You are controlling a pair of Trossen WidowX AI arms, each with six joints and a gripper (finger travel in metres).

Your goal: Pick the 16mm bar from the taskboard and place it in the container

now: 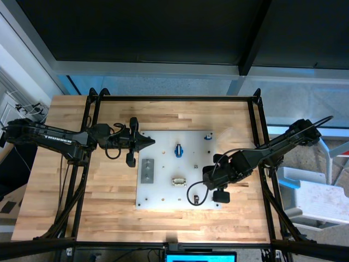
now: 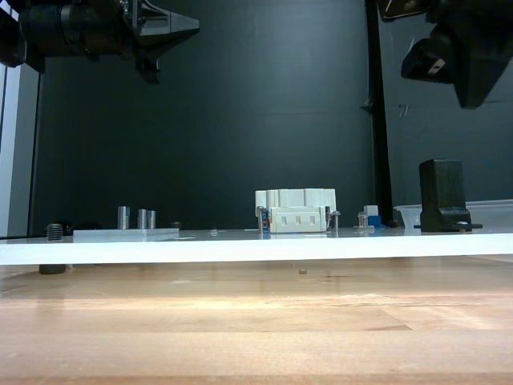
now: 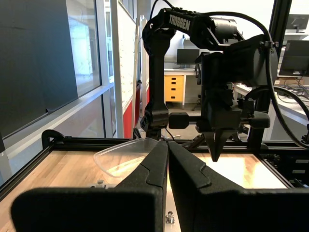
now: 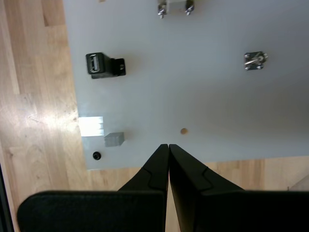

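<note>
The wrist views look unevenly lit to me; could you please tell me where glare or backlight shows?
Right wrist view: the shut right gripper hangs over the taskboard's near-right corner, glare whitening the table beside it. Left wrist view: the shut left gripper, over the board's far-left corner, faces a bright room. Low view: dark backdrop.

Taskboard (image 1: 163,188) laid centrally on the table (image 1: 60,207).
The left gripper (image 1: 151,141) is held over its far left corner, the right gripper (image 4: 168,147) over its near right edge, and the container (image 3: 120,157) is set by its far right corner.
</note>
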